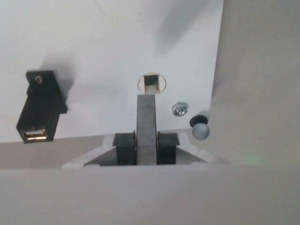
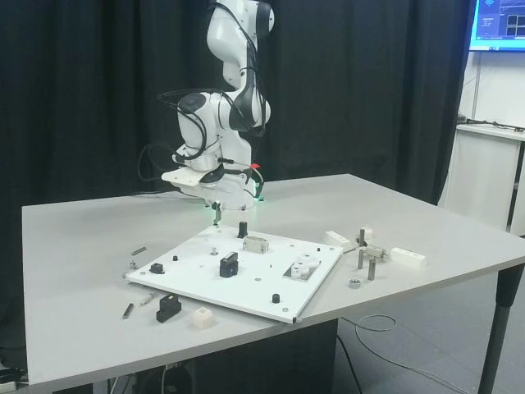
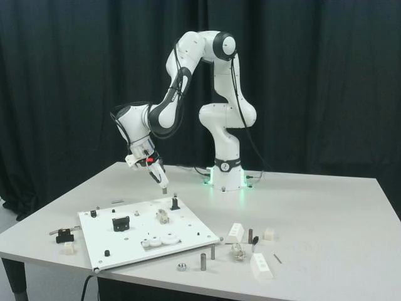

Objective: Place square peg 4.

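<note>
Gripping the square peg [image 1: 146,129] tight between its pads, the claw [image 1: 146,149] hangs above the white board [image 1: 93,47], peg upright, tip just over the square hole [image 1: 152,83].

A grey table [image 2: 98,238] carries a white board [image 2: 246,283] with small fittings on it: a black socket block [image 1: 41,112], a hex nut [image 1: 179,109] and a grey ball-headed pin [image 1: 200,129] near one edge. Beside the board lie a black clamp [image 2: 168,308], a white cube [image 2: 200,318], white blocks [image 3: 261,265] and upright metal pins [image 3: 203,260]. Black curtains [image 3: 75,75] hang behind.
</note>
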